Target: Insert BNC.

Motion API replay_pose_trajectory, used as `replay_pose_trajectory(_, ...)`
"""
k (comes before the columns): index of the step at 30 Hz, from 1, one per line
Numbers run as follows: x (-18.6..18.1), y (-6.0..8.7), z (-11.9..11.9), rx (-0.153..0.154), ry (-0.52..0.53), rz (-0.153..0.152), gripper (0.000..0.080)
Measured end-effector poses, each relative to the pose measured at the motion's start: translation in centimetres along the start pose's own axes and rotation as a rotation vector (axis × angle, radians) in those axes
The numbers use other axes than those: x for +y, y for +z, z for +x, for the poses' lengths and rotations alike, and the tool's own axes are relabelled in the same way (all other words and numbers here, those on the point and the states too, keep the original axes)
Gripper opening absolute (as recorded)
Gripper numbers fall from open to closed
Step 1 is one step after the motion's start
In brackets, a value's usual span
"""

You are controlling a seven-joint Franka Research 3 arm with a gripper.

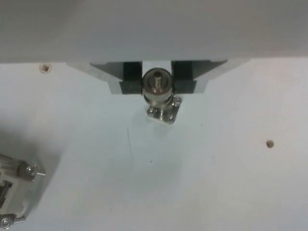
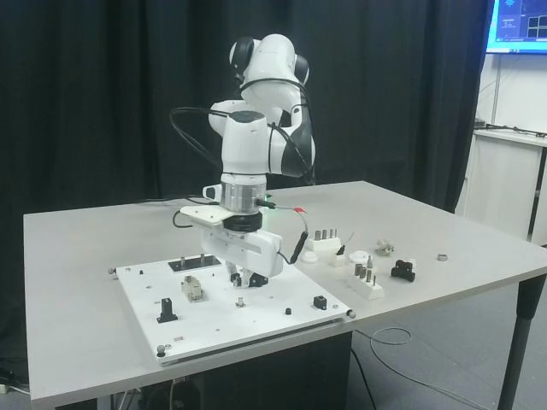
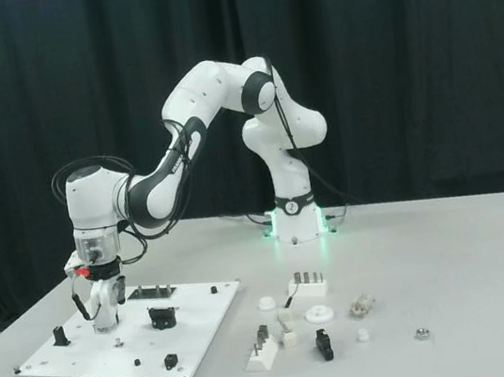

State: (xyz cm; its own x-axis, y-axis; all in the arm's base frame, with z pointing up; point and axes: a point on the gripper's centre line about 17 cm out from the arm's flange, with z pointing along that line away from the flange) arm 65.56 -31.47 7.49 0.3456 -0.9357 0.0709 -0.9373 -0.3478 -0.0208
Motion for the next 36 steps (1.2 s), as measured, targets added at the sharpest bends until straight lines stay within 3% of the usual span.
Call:
replay_pose_trajectory(13, 0.2, 0.3, 0.1, 0.0, 0.018, -0.004, 0.0126)
replay_pose_trajectory(23, 0.0, 0.9, 0.1, 0.004, 0.24, 0.002, 0.0126)
replay_pose_trajectory(36, -0.3, 1.6, 0.0, 0.011, 0.347, 0.006, 0.0126)
